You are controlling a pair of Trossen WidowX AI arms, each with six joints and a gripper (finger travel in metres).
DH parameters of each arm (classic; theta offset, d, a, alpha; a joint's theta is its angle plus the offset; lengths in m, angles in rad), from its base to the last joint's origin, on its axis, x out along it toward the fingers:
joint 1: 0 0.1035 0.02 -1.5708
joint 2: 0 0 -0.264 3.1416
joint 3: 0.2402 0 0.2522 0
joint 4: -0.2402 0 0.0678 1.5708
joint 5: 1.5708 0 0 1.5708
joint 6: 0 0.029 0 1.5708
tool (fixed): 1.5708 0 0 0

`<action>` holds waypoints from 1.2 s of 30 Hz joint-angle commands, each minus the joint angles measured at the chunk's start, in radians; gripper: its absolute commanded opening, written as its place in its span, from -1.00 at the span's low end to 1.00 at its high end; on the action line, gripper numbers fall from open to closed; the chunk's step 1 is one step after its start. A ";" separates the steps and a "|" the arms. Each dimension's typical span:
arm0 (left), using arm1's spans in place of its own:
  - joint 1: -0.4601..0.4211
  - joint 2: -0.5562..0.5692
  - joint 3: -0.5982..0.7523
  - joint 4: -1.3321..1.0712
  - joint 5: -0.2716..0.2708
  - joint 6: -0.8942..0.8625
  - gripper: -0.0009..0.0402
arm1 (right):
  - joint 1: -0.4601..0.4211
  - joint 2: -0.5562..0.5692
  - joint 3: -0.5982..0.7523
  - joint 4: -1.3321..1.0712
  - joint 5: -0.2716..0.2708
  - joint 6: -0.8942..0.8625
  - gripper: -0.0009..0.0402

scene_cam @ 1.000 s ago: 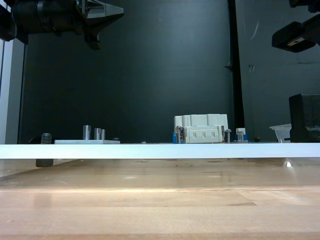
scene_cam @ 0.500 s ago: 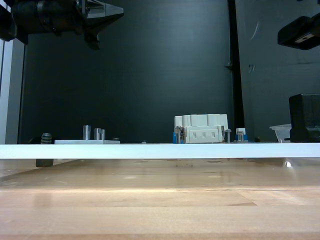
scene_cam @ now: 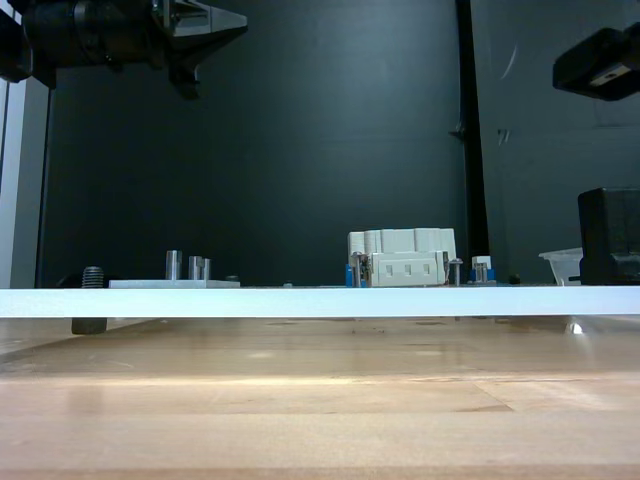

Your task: Pick the 16mm bar and install on taskboard

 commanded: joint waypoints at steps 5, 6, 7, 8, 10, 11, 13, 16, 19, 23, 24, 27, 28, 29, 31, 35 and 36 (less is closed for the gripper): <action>0.000 0.000 0.000 0.000 0.000 0.000 -0.96 | 0.003 0.023 0.017 0.000 0.002 -0.003 -0.91; 0.000 0.000 0.000 0.001 0.000 0.000 -0.96 | 0.005 0.026 0.017 0.000 0.001 -0.002 -0.91; 0.000 0.000 0.000 0.001 0.000 0.000 -0.96 | 0.005 0.029 0.017 0.000 0.001 -0.002 -0.91; 0.000 0.000 0.000 0.001 0.000 0.000 -0.96 | 0.006 0.030 0.017 0.000 0.001 -0.002 -0.91; 0.000 0.000 0.000 0.000 0.000 0.000 -0.96 | 0.008 0.030 0.017 0.000 0.001 0.001 -0.91; 0.000 0.000 0.000 0.000 0.000 0.000 -0.96 | 0.008 0.030 0.017 0.000 0.001 0.001 -0.91; 0.000 0.000 0.000 0.001 0.000 0.000 -0.96 | 0.009 0.030 0.017 -0.001 0.001 0.002 -0.91; 0.000 0.000 0.000 0.000 0.000 0.000 -0.96 | 0.010 0.030 0.015 -0.001 0.001 0.013 -0.91; 0.000 0.000 0.000 0.000 0.000 0.000 -0.96 | 0.012 0.030 0.009 0.002 0.002 0.012 -0.91; 0.000 0.000 0.000 0.001 0.000 0.000 -0.96 | 0.014 0.030 -0.013 0.030 0.001 0.012 -0.91; 0.000 0.000 0.000 0.000 0.000 0.000 -0.96 | 0.014 0.030 -0.019 0.042 0.001 0.012 -0.91; 0.000 0.000 0.000 0.000 0.000 0.000 -0.96 | 0.018 0.030 -0.031 0.053 0.001 0.012 -0.91; 0.000 0.000 0.000 0.000 0.000 0.000 -0.96 | 0.018 0.030 -0.032 0.053 0.002 0.012 -0.91; 0.000 0.000 0.000 0.000 0.000 0.000 -0.96 | 0.020 0.034 -0.032 0.054 0.002 0.012 -0.91; 0.000 0.000 0.000 0.001 0.000 0.000 -0.96 | 0.020 0.043 -0.031 0.056 0.001 0.012 -0.91; 0.000 0.000 0.000 0.000 0.000 0.000 -0.96 | 0.021 0.059 -0.031 0.056 0.001 0.011 -0.91; 0.000 0.000 0.000 0.000 0.000 0.000 -0.96 | 0.022 0.062 -0.031 0.056 0.001 0.012 -0.91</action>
